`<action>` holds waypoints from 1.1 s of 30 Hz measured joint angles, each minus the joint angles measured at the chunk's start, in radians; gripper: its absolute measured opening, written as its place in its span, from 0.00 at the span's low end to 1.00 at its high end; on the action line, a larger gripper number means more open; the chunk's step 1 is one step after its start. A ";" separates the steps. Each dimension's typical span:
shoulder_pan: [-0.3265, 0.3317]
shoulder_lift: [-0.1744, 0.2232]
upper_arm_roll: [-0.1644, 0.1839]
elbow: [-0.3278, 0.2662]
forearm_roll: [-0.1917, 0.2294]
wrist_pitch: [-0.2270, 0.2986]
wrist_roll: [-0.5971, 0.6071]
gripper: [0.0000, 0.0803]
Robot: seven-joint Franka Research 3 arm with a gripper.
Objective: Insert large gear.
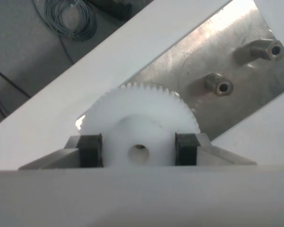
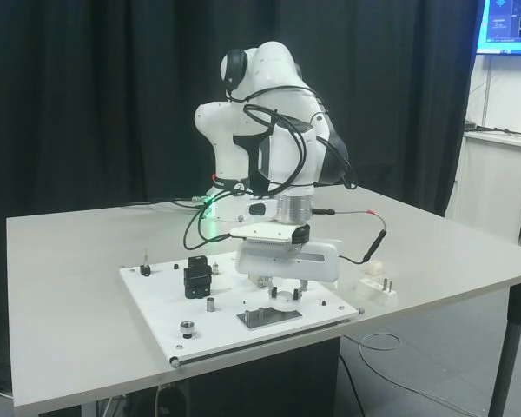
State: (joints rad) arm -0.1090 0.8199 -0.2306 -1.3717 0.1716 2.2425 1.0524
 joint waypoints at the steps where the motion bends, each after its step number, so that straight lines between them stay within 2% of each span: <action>1: 0.000 0.000 0.000 0.000 0.000 0.000 0.000 0.41; 33: 0.003 -0.002 -0.007 0.001 0.000 -0.022 0.000 0.41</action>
State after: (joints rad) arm -0.1057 0.8184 -0.2372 -1.3709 0.1717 2.2205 1.0523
